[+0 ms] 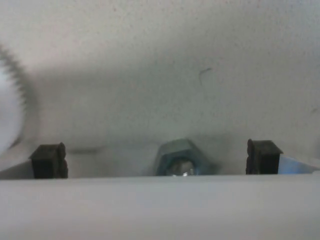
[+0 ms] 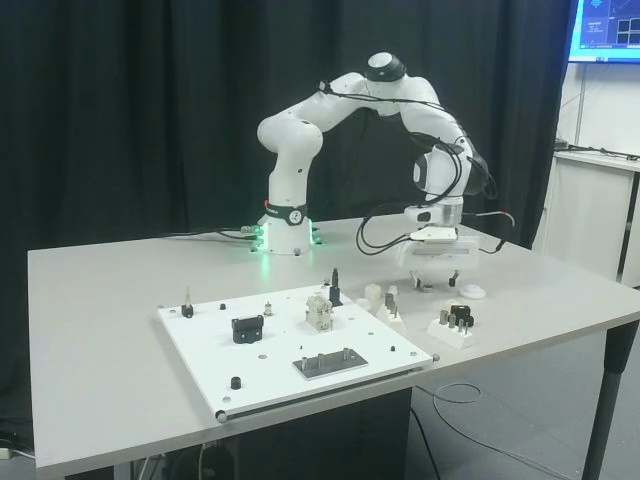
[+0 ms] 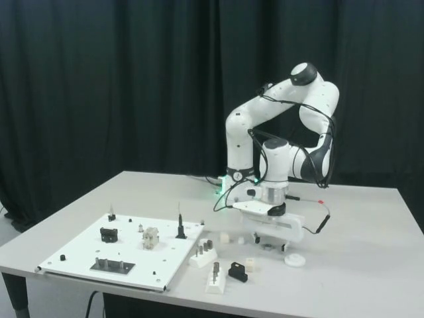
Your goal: Pick bolt 4.
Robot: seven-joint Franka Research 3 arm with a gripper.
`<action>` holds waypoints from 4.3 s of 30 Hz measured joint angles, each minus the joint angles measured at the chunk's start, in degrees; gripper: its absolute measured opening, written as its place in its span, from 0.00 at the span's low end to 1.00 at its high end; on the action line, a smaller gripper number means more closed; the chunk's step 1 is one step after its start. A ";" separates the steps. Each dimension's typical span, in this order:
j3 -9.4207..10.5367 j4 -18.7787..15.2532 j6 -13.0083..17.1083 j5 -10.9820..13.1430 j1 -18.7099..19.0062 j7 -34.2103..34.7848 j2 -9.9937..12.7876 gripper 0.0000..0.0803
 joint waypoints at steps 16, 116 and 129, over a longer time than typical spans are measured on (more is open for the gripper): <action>-3.94 0.82 -7.28 0.23 -1.04 -2.28 1.28 1.00; -1.15 -2.28 -2.32 9.04 3.18 -3.13 4.85 1.00; -0.82 -2.33 -2.47 9.69 2.35 -3.13 5.53 0.62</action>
